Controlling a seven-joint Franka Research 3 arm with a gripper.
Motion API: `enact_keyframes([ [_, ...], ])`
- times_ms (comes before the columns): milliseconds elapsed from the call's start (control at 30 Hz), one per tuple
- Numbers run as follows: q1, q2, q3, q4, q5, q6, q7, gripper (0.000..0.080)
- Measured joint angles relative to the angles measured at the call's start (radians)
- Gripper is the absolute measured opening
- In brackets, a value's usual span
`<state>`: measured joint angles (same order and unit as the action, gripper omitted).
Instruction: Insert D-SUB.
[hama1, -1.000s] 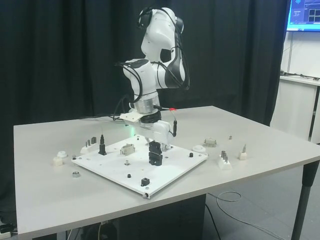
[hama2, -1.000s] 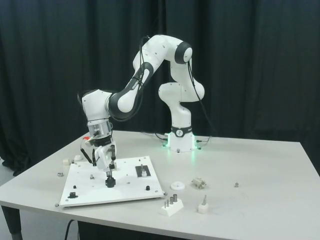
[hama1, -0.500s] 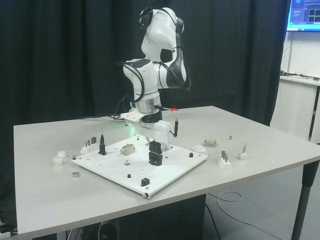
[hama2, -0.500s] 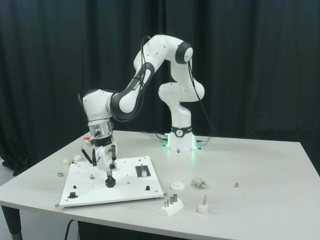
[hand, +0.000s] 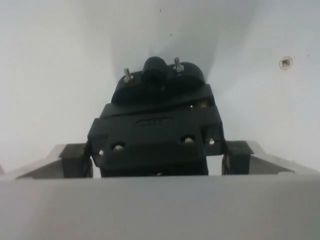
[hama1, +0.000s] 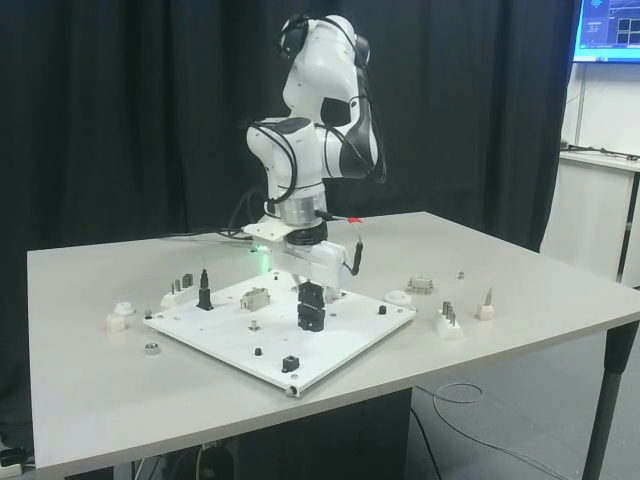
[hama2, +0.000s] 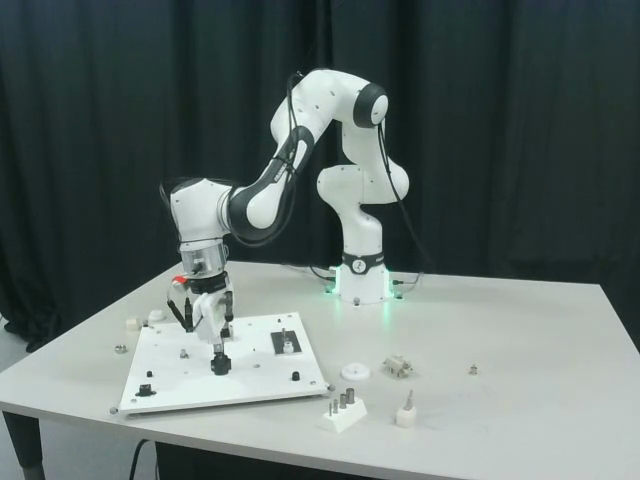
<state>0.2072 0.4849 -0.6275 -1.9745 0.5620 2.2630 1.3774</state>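
Note:
A black D-SUB connector (hama1: 309, 316) stands upright on the white board (hama1: 345, 335), near the board's middle. My gripper (hama1: 308, 293) comes down on it from above, fingers shut on its upper part. In the wrist view the connector (hand: 156, 130) fills the middle, two thumbscrews showing at its far end, with a black fingertip (hand: 76, 159) against each side and the white board (hand: 55, 65) right beneath. The second room view shows the same connector (hama2: 219, 364) under my gripper (hama2: 217, 347). Whatever lies under the connector is hidden.
On the board stand a grey socket part (hama1: 255, 297), a black post (hama1: 204, 291) and a small black block (hama1: 290, 362). Off the board lie white fixtures (hama1: 448, 323) (hama1: 118, 316), a white disc (hama1: 397, 296) and a metal connector (hama1: 419, 285).
The arm's elbow and wrist have shifted slightly up and sideways, so the hand stands a little more upright. The connector has stayed at the same spot on the board.

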Motion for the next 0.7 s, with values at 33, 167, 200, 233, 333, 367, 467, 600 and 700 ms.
enact_keyframes([
  [33, 0.000, 0.000, 0.000, 0.000, -0.002, 0.003, 0.001, 0.0570],
  [167, 0.000, 0.000, 0.000, -0.001, -0.006, 0.013, 0.002, 0.0570],
  [200, 0.000, 0.000, 0.000, -0.002, -0.006, 0.016, 0.003, 0.0570],
  [233, 0.000, 0.000, 0.000, -0.003, -0.006, 0.018, 0.003, 0.0570],
  [333, 0.001, 0.000, 0.000, -0.004, -0.006, 0.023, 0.006, 0.0570],
  [367, 0.001, 0.000, 0.000, -0.004, -0.006, 0.024, 0.007, 0.0570],
  [467, 0.002, 0.000, 0.000, -0.004, -0.006, 0.025, 0.009, 0.0570],
  [600, 0.005, -0.001, 0.000, -0.004, -0.005, 0.025, 0.009, 0.0570],
  [700, 0.008, -0.001, 0.001, -0.004, -0.004, 0.025, 0.009, 0.0570],
])
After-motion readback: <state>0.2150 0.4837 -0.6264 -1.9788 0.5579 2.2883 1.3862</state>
